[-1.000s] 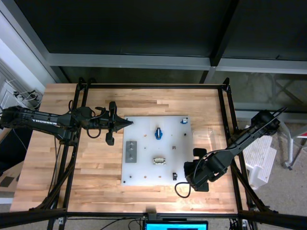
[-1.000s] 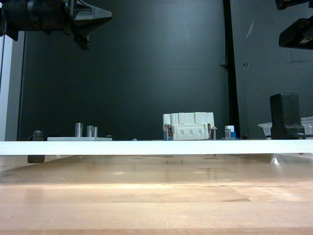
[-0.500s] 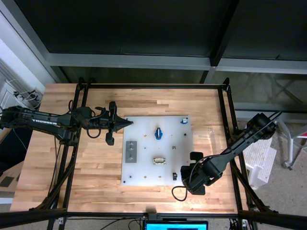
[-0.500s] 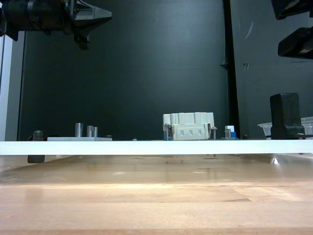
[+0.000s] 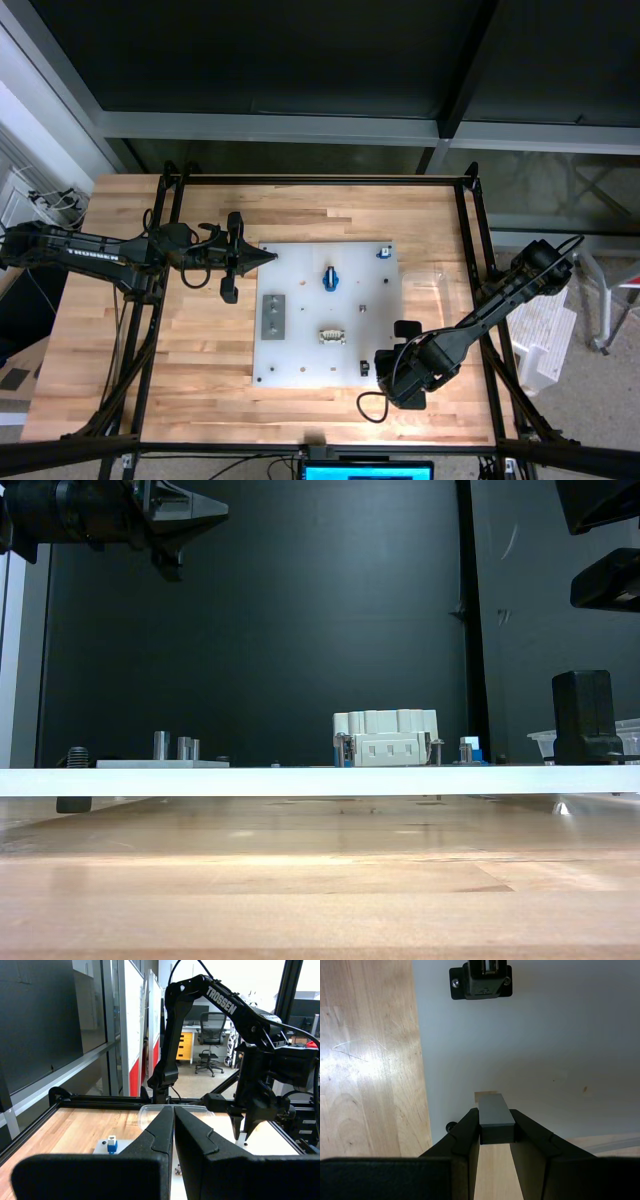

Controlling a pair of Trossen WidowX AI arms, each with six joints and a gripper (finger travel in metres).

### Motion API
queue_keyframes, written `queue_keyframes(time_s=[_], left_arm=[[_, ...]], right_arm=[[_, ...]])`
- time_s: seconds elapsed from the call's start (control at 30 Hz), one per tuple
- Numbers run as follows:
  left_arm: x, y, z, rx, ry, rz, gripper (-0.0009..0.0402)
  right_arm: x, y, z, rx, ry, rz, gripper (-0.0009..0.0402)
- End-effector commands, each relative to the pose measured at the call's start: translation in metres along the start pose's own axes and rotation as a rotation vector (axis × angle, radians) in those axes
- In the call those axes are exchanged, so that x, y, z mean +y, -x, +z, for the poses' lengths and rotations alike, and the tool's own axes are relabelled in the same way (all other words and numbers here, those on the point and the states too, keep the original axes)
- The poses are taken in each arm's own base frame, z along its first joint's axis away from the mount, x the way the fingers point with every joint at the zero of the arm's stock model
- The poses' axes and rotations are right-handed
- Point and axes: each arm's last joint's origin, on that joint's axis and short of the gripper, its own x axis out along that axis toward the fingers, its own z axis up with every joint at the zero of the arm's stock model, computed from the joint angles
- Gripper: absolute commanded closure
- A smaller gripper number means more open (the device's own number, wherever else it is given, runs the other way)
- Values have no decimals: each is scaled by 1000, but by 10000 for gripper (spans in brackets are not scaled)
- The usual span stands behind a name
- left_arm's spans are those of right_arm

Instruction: Pick the 16mm bar and install on taskboard

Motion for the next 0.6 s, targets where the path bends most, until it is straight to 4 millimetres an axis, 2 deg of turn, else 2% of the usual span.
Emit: queue_keyframes(time_s=[0.03,0.6], left_arm=[[0,0,0,0,0,0,393],[0,0,0,0,0,0,393]], right_arm=[[0,0,0,-1,1,0,389],[1,-7,-3,-10,2,8,389]])
